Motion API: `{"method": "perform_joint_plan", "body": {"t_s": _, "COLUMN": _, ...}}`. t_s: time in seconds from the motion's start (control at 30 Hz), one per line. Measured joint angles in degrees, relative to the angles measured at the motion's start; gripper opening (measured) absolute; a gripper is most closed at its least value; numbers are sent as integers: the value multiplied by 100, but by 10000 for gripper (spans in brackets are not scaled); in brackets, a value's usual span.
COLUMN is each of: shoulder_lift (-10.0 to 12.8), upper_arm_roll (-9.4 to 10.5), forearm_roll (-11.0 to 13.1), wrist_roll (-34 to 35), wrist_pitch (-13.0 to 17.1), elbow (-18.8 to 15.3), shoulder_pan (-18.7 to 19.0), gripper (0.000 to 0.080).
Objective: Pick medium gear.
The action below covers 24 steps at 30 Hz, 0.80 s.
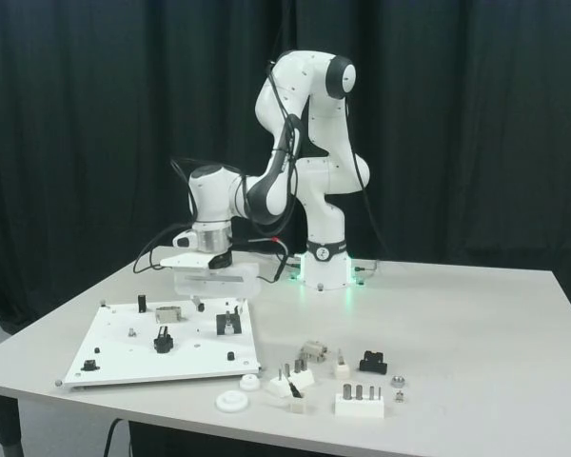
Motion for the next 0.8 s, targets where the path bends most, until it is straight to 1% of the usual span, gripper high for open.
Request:
{"method": "perform_joint_plan", "body": {"t_s": 0.6, "shoulder_lift": -121, "upper_arm_roll": 0, "forearm_roll": -115, "wrist_roll": 76, "wrist_pitch": -79, "elbow": 7, "shoulder_pan": 16, "gripper": 800}}
{"method": "perform_joint_plan", "body": {"t_s": 0.8, "shoulder_lift": -144, "upper_arm_roll": 0, "forearm_roll": -124, "wrist_roll": 125, "wrist_pitch": -79, "elbow": 76, "shoulder_pan": 51, "gripper": 800}}
